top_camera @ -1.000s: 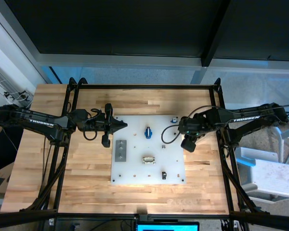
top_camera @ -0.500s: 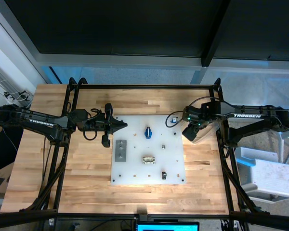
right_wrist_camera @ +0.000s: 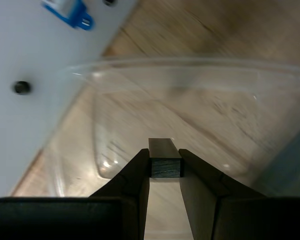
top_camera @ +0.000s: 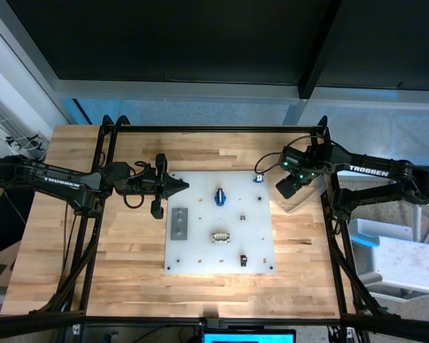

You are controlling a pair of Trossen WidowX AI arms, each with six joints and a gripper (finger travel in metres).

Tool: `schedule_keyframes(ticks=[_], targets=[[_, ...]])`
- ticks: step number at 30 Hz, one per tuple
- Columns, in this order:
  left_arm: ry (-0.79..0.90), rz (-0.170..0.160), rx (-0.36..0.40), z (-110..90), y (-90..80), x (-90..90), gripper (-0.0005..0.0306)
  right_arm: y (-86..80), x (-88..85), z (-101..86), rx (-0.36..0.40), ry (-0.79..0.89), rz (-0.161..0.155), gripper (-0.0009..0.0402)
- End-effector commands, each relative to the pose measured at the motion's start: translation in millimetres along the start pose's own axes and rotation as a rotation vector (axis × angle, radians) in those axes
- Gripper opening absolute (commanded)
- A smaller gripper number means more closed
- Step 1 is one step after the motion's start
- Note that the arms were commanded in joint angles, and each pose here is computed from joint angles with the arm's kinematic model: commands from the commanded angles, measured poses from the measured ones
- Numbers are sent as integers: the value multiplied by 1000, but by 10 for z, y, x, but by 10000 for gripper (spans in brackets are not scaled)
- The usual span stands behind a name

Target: Pick the 16mm bar from the taskboard and place it in the container

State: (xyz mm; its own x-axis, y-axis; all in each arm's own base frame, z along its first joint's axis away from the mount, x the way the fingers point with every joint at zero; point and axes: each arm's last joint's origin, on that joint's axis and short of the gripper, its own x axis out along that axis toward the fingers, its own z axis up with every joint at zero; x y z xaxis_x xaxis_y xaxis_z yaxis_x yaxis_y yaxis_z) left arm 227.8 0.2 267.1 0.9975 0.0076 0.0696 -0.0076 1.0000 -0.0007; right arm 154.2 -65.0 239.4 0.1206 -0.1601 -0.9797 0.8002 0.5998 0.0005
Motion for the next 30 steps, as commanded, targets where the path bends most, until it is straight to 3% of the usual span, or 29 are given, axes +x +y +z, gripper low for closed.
schedule_keyframes(ticks=[1, 9, 21, 30], targets=[[0, 0, 0, 1, 1, 1, 0, -69, 45, -6, 29, 16, -18, 32], [0, 0, 0, 1, 1, 1, 0, -171, 120, -7, 57, 38, -40, 32], [0, 0, 0, 1, 1, 1, 0, -185, 157, -22, 61, 47, -48, 34], [0, 0, 0, 1, 1, 1, 0, -184, 157, -20, 61, 42, -51, 95]])
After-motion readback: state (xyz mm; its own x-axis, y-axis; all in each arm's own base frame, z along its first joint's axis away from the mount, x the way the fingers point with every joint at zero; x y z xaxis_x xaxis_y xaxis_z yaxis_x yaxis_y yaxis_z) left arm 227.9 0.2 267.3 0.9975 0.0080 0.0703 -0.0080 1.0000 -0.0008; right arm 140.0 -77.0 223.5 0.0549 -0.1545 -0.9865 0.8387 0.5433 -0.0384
